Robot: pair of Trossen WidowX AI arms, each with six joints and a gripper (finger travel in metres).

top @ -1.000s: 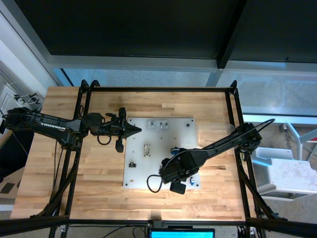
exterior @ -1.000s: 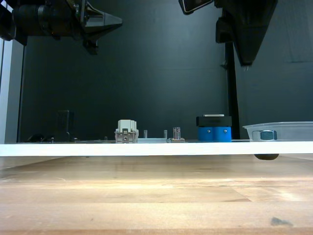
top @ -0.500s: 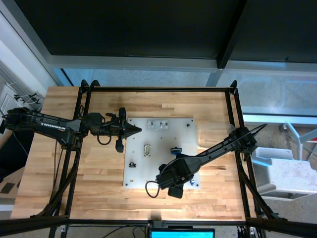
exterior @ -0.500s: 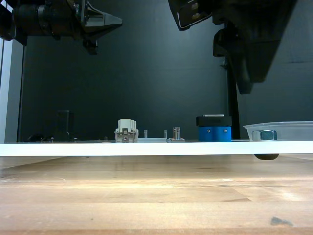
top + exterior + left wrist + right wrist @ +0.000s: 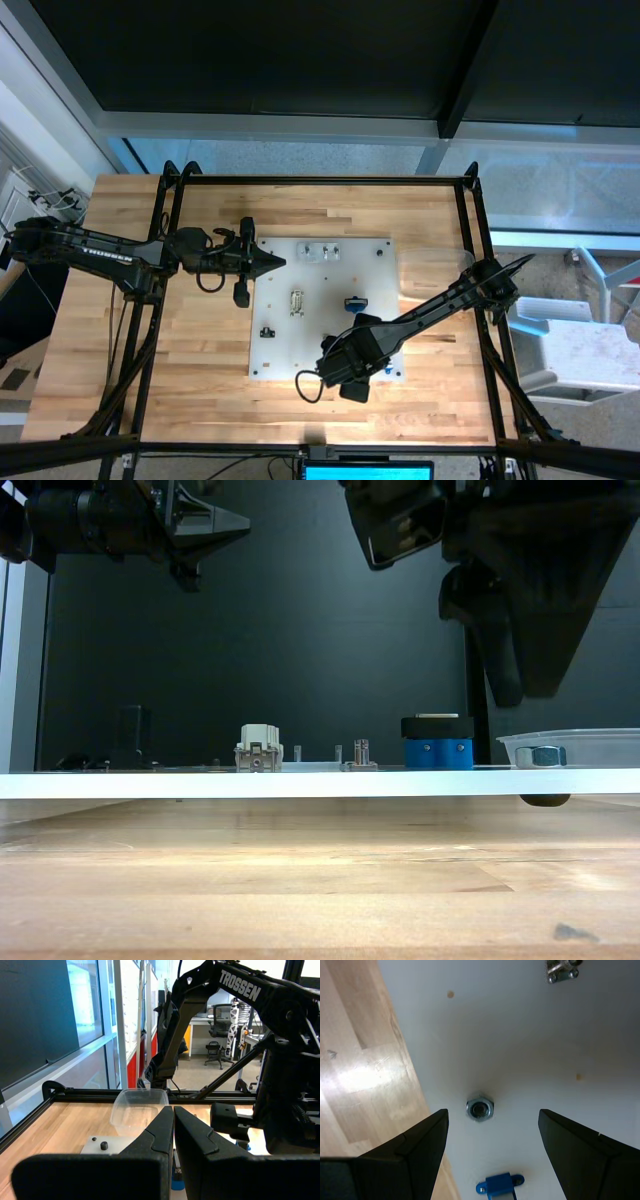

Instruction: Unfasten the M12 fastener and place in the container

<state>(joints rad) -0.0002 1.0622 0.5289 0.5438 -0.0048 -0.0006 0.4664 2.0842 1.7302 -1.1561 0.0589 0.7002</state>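
The M12 fastener (image 5: 480, 1109), a small silver hex nut with a dark centre, sits on its stud on the white board (image 5: 530, 1050). My right gripper (image 5: 492, 1114) hangs straight above it, open, with the nut between its two dark fingers (image 5: 405, 1160) and apart from both. In the low view the nut (image 5: 547, 756) shows in front of the container (image 5: 590, 742), with the right gripper (image 5: 525, 685) well above it. The high view shows the clear container (image 5: 425, 268) off the board's right edge; the right arm (image 5: 350, 362) hides the nut there. My left gripper (image 5: 268, 262) is shut and parked at the board's left edge.
A blue-and-black part (image 5: 437, 742), a grey connector (image 5: 258, 751) and a small metal post (image 5: 361, 753) stand on the board. A blue clip (image 5: 499, 1185) lies near the nut. The board's edge and bare wood (image 5: 365, 1060) run beside the nut. A black post (image 5: 104, 1145) stands near the container (image 5: 139, 1109).
My right arm has swung toward the near edge and come lower over the board's near right part, looming larger in the low view. The left arm and the nut have not moved.
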